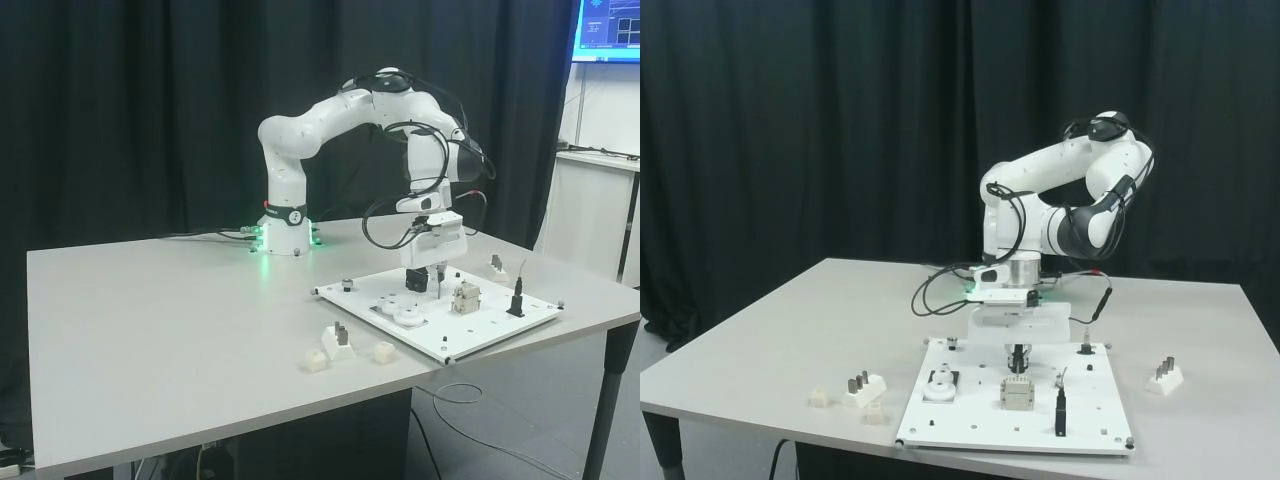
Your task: Insert square peg 1.
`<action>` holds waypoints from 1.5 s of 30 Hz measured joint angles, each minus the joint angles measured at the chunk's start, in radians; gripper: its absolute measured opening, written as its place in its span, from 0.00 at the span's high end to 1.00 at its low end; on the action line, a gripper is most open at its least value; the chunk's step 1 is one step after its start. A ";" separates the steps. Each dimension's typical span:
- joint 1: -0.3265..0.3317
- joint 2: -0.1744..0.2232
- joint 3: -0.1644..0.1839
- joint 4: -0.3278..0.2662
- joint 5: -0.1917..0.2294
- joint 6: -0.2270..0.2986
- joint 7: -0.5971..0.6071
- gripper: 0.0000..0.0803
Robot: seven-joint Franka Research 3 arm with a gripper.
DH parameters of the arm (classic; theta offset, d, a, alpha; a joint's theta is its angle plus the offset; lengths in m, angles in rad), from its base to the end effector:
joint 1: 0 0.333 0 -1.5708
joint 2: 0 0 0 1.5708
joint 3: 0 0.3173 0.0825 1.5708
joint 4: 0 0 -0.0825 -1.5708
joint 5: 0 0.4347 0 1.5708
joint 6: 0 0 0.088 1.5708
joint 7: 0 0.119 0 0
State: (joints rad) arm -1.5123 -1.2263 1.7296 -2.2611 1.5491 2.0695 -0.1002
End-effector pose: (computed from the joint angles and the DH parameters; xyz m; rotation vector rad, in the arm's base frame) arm 0.5508 0.1004 0.1957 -2.9374 0.8081 -0.3057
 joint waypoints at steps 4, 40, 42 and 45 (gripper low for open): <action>0.000 0.000 0.000 0.000 0.000 0.000 -0.027 0.96; -0.014 0.000 -0.006 0.017 -0.021 -0.034 -0.142 0.96; -0.014 0.000 -0.007 0.017 -0.026 -0.038 -0.142 0.96; -0.014 0.000 -0.008 0.017 -0.028 -0.041 -0.142 0.96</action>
State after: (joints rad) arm -1.5264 -1.2263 1.7216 -2.2443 1.5215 2.0283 -0.2423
